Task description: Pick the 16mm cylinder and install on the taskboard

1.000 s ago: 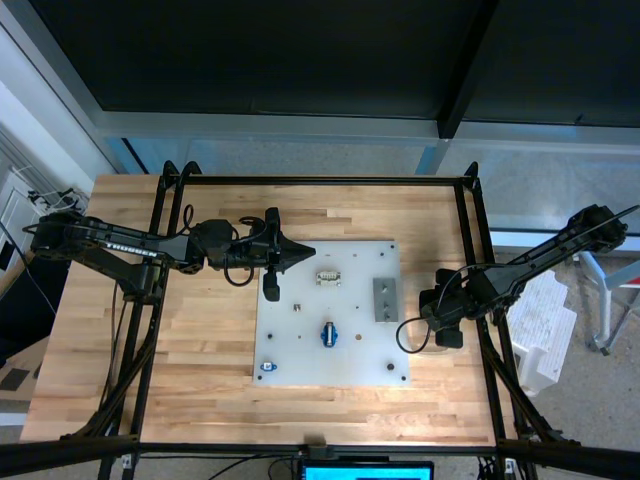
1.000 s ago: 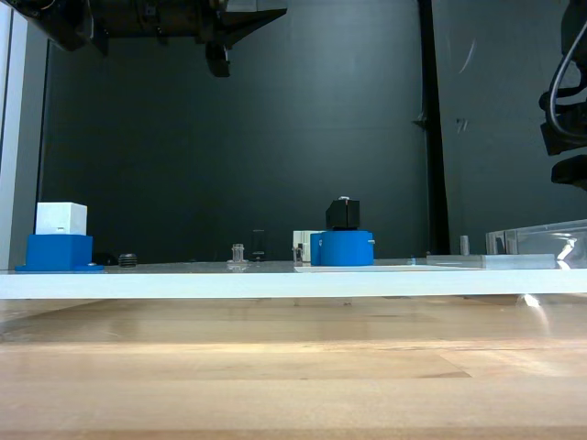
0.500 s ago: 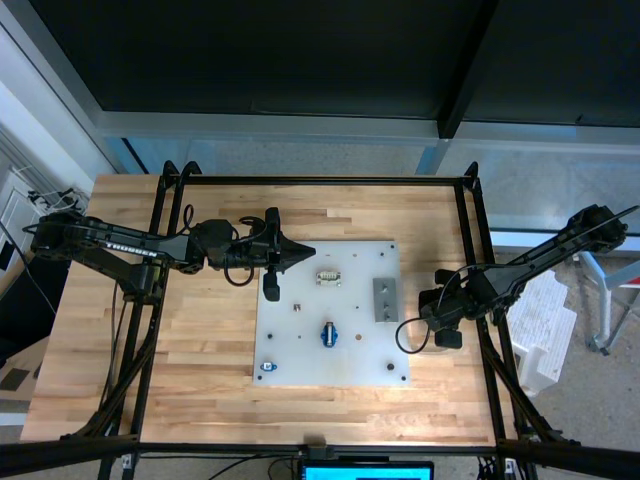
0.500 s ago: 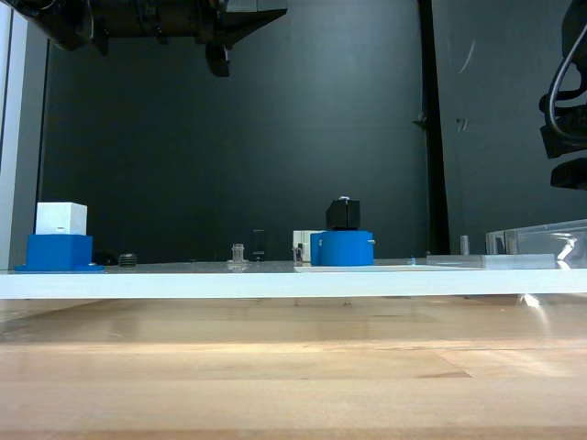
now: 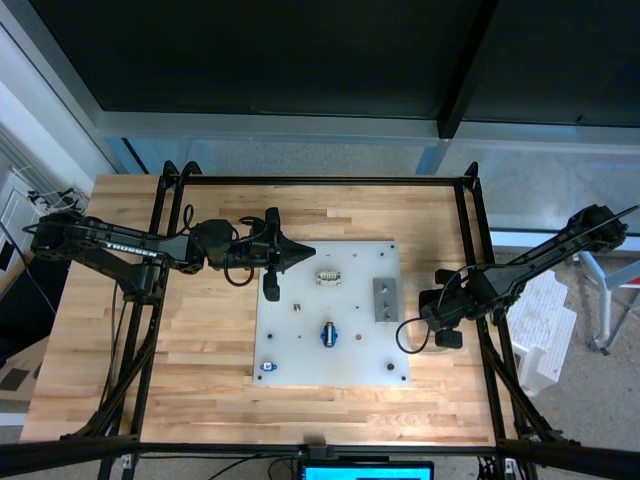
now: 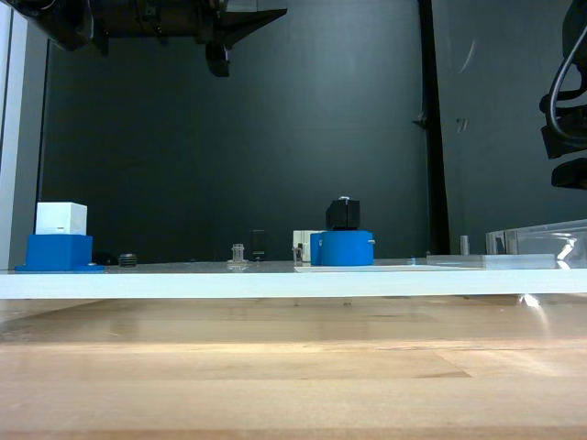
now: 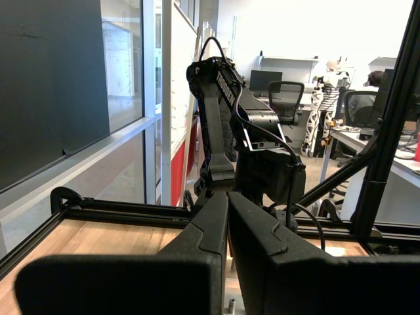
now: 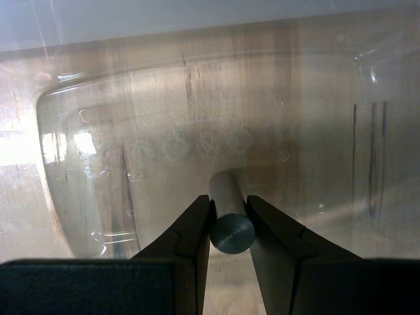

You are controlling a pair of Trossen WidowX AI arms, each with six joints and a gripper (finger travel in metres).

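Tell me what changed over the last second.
Nothing visibly moved, and nothing was picked up or let go. The right gripper stays closed on the metal peg over the clear tray, to the right of the white board. The left gripper stays shut, parked high above the board's far left edge.

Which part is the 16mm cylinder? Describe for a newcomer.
Right of the white square taskboard, the right gripper hangs over a clear plastic tray; the left gripper hovers shut above the board's far edge. Pinched in the right gripper is the 16mm cylinder: a short silver-grey metal peg, round, unlike the board's rectangular grey block.
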